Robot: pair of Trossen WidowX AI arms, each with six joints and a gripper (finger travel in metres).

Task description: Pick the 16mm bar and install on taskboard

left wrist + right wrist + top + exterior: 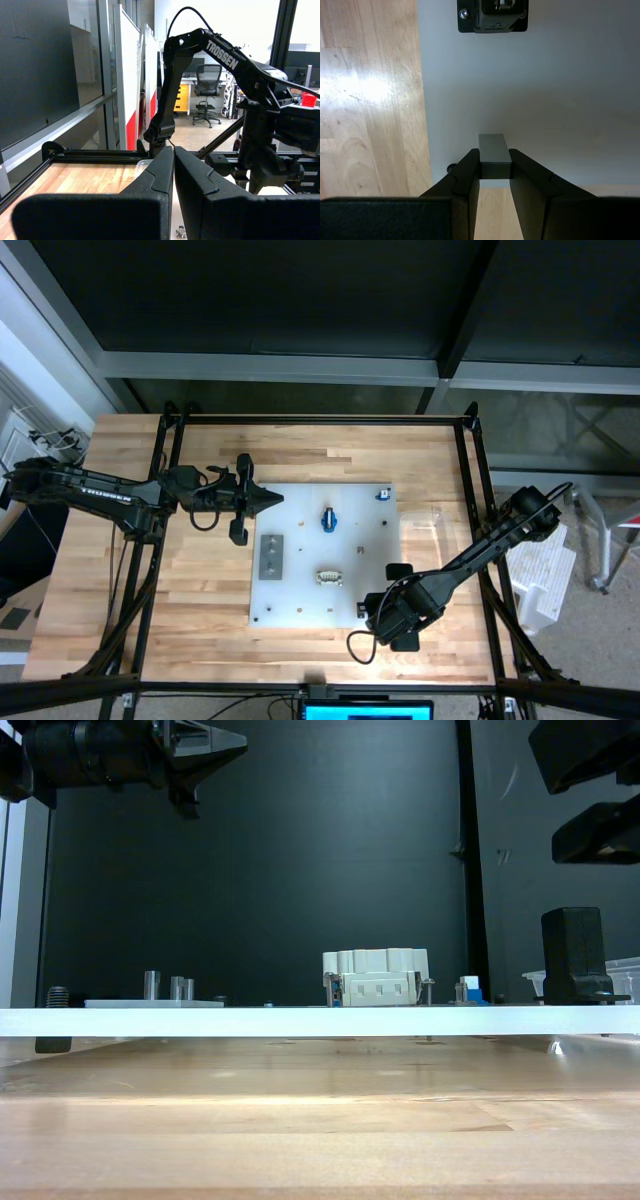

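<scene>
- The task board (300,590) is taken as the landmark, and the right gripper (495,161) is found over its near right corner.
- The 16mm bar (495,149) is seen clamped between that gripper's fingers (465,175), with its grey end aimed down at the board's white face. It is held and clear of any seat, but whether it touches the board cannot be told.
- This grasp is given by the right wrist view alone. In the high view the bar is hidden under the arm's black body, and in the low view it cannot be picked out.
- A black fixture (492,15) screwed to the board is shown past the bar, and the wooden table (370,100) is seen just off the board's edge.
- The left gripper (268,498) is placed over the board's far left corner, pointing inward across it.
- Its fingers are pressed together on nothing, as is told only by the left wrist view, where the right arm (200,65) is seen across the board.
- Heights are supplied by the low view. The left gripper hangs well above the board, on which a white connector (375,978), short metal pegs (165,985) and a black block (575,955) are seen standing.
</scene>
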